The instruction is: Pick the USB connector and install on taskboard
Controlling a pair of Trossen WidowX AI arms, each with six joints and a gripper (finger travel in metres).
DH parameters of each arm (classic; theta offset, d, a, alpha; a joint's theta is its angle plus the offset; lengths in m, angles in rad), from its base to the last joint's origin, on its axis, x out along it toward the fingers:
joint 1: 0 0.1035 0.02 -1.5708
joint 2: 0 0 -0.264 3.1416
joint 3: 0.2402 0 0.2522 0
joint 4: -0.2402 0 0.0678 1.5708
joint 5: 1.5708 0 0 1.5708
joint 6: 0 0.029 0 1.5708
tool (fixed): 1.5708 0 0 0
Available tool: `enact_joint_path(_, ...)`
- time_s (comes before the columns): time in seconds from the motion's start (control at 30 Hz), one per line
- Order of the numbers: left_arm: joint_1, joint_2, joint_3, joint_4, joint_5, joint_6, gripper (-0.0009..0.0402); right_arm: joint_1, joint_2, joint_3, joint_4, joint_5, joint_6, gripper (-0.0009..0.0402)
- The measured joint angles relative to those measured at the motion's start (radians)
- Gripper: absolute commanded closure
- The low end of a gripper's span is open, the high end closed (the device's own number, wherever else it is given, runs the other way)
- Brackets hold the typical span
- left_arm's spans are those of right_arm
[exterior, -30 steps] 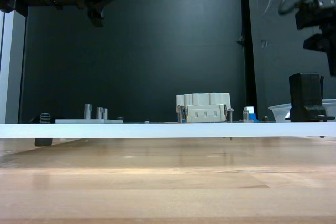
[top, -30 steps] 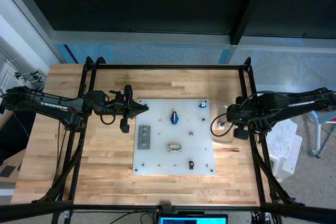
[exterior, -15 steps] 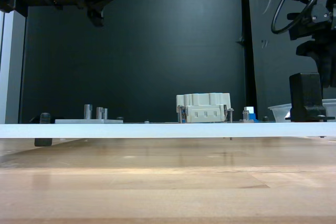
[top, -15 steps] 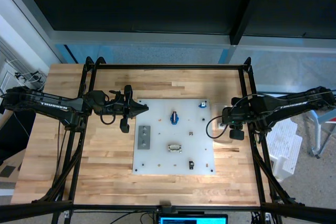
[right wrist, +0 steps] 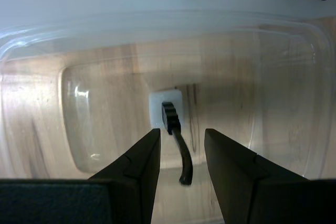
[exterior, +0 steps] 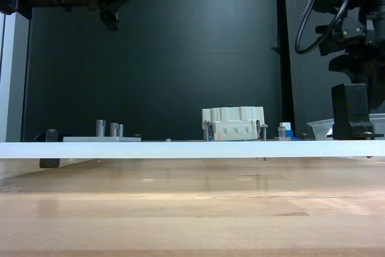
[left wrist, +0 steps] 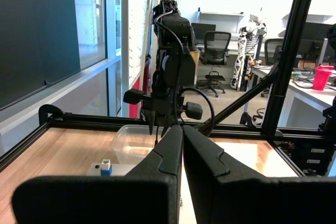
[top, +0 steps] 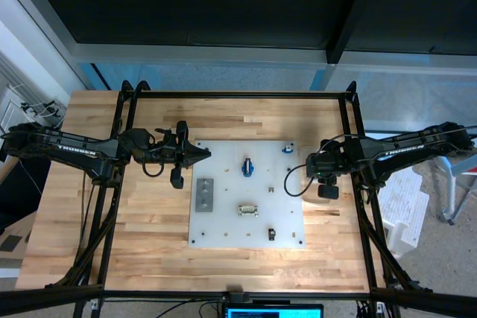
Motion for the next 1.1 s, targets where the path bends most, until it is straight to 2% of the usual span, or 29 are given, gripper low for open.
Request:
enact_joint_path(0.1,0.000,0.000,0.000,0.000,0.000,0.000,0.0393,0.000,0.016,-0.009,0.025,-0.023,0.001,0.0279)
enact_joint_path(0.67,0.000,0.000,0.000,0.000,0.000,0.000,0.0393,-0.005,0.086,-0.015,0.035,-0.042,-0.002,0.0279)
enact_joint_path(0.8,0.000,0.000,0.000,0.000,0.000,0.000,0.0393,-0.007,0.086,-0.026,0.064,-0.066,0.008,0.0279)
enact_joint_path(1.1,0.000,0.000,0.000,0.000,0.000,0.000,0.0393,-0.012,0.090,-0.028,0.067,-0.067,0.010,0.0280)
